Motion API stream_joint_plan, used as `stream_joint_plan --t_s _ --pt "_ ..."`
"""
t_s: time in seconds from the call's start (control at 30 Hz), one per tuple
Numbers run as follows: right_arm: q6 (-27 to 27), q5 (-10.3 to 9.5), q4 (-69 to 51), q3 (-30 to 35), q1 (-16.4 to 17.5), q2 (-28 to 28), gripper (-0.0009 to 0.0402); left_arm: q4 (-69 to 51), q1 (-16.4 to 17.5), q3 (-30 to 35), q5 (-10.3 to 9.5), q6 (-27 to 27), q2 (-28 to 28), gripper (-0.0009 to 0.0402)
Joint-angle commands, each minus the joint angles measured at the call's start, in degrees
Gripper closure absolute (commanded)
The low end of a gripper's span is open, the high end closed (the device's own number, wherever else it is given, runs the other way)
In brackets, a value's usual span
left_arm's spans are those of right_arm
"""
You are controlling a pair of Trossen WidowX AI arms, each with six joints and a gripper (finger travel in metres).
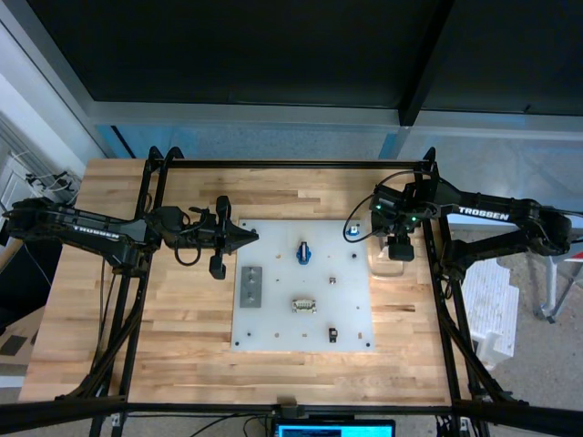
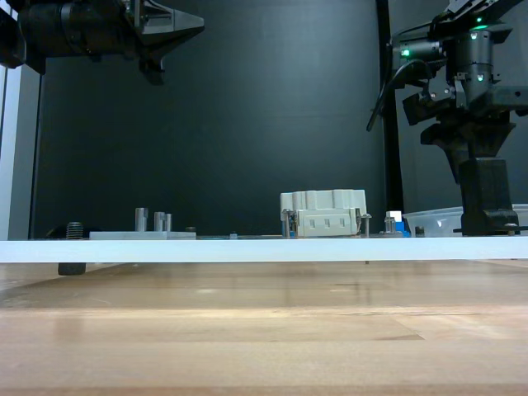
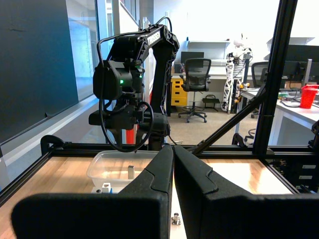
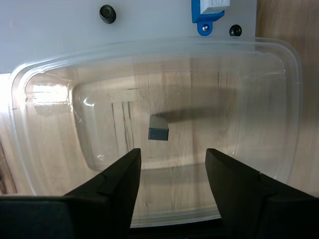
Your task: Pick the 16mm bar and install on taskboard
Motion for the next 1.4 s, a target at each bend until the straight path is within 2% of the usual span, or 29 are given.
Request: stream_joint_plan --t_s 0.03,0.23,0.37,0.67,0.8,1.4 --pt "0.15 0.02 0.76 -0.74 0.02 0.5 0.0191 0.0 0.0 0.0 0.0 0.02 0.0 0.0393" --pt "0.24 -0.09 3.52 -2.03 0.02 3.34 0.0175 0.0 0.0 0.0 0.0 0.02 0.0 0.0393" --pt "0.46 -0.94 5.9 -3.52 0.02 3.89 0.0173 0.0 0.02 0.0 0.0 0.02 0.0 0.0393" --pt "2.47 -1.14 7.48 -6.38 0.07 4.09 0.0173 0.0 0.02 0.0 0.0 0.02 0.0 0.0393" --pt "3.15 -2.4 10.49 -8.81 0.07 4.09 0.0174 0.0 0.02 0.0 0.0 0.02 0.0 0.0393" --pt "3.56 -1.92 11.56 -9.27 0.11 6.14 0.0175 0.0 0.02 0.0 0.0 0.02 0.0 0.0393"
